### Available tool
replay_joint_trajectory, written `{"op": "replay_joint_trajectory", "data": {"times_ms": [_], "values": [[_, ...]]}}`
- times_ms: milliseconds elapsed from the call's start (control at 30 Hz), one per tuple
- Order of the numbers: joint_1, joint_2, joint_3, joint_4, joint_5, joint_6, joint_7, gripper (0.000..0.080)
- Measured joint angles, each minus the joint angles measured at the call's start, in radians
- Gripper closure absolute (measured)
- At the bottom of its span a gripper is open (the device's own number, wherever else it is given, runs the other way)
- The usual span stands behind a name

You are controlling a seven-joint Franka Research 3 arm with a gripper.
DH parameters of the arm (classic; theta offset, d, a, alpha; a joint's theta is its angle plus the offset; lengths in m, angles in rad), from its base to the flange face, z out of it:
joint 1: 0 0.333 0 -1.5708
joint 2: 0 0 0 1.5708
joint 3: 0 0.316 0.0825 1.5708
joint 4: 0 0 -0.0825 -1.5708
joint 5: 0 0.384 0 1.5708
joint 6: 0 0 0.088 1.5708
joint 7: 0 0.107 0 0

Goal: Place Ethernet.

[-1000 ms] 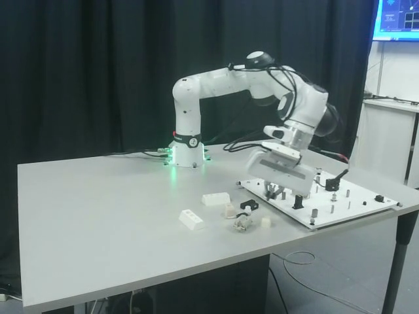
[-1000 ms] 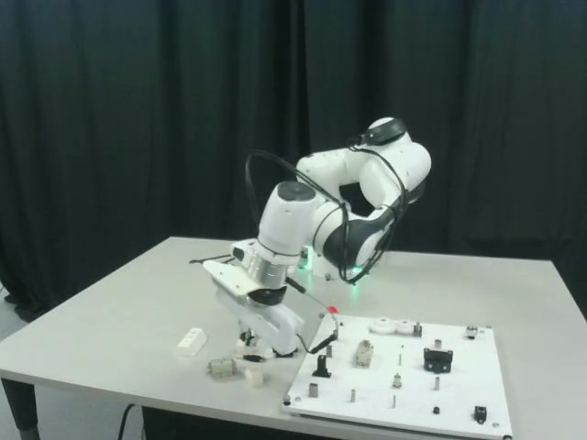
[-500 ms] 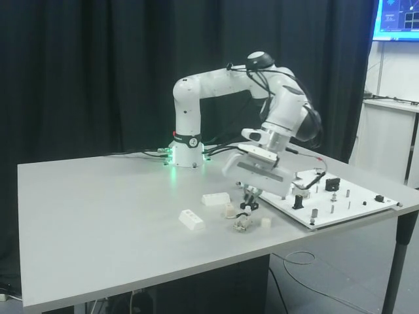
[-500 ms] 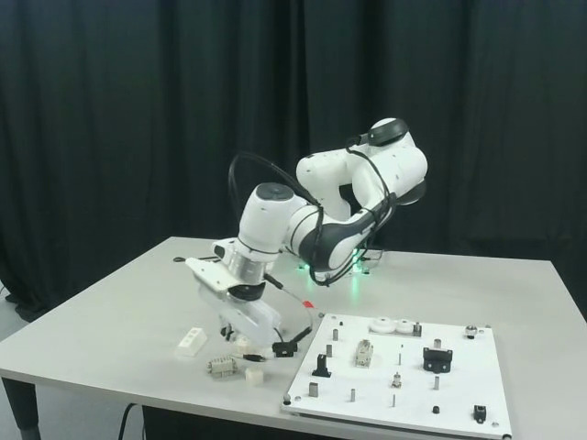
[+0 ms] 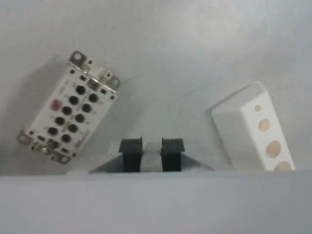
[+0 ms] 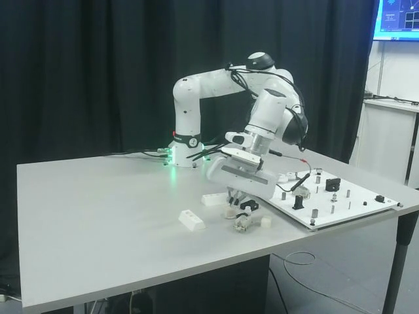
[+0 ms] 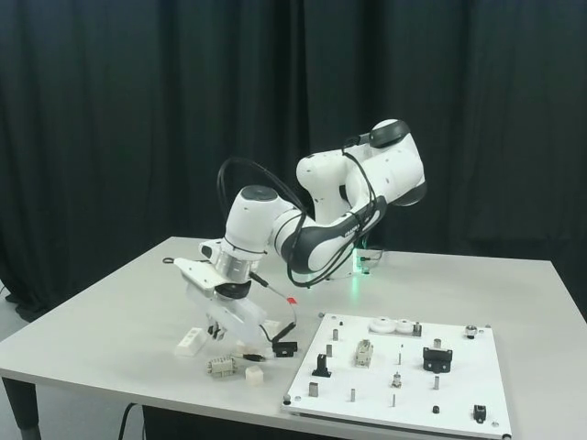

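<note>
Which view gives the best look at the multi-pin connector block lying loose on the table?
The wrist view: the connector block fills much of the picture, face up, with its rows of black holes and metal end tabs plain. In both room views it is only a small pale shape on the table below the arm.

I see a white arm point(image 6: 262, 118) on a grey table point(image 6: 98, 209), with a green glow at its base point(image 6: 171, 157). The curtain point(image 6: 98, 65) behind is black. The board point(image 7: 404, 380) is white, dotted with small black and grey parts. From the wrist, the connector point(image 5: 68, 114) is white with two rows of black holes, the block point(image 5: 251, 126) is white with a row of pale circles, and the fingertips point(image 5: 130, 152) are black
</note>
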Motion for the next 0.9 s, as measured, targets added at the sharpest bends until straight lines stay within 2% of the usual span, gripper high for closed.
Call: {"op": "replay_joint_trajectory", "data": {"times_ms": [467, 500, 700, 733, 767, 800, 900], "values": [[0.009, 0.001, 0.017, -0.055, 0.042, 0.042, -0.066, 0.0724], [0.009, 0.002, 0.017, -0.056, 0.043, 0.043, -0.067, 0.0471], [0.009, 0.002, 0.02, -0.064, 0.05, 0.05, -0.075, 0.0471], [0.009, 0.002, 0.021, -0.065, 0.052, 0.052, -0.076, 0.0171], [0.009, 0.002, 0.021, -0.066, 0.053, 0.053, -0.076, 0.0171], [0.009, 0.002, 0.021, -0.067, 0.054, 0.053, -0.076, 0.0049], [0.009, 0.002, 0.022, -0.069, 0.056, 0.054, -0.077, 0.0049]]}}
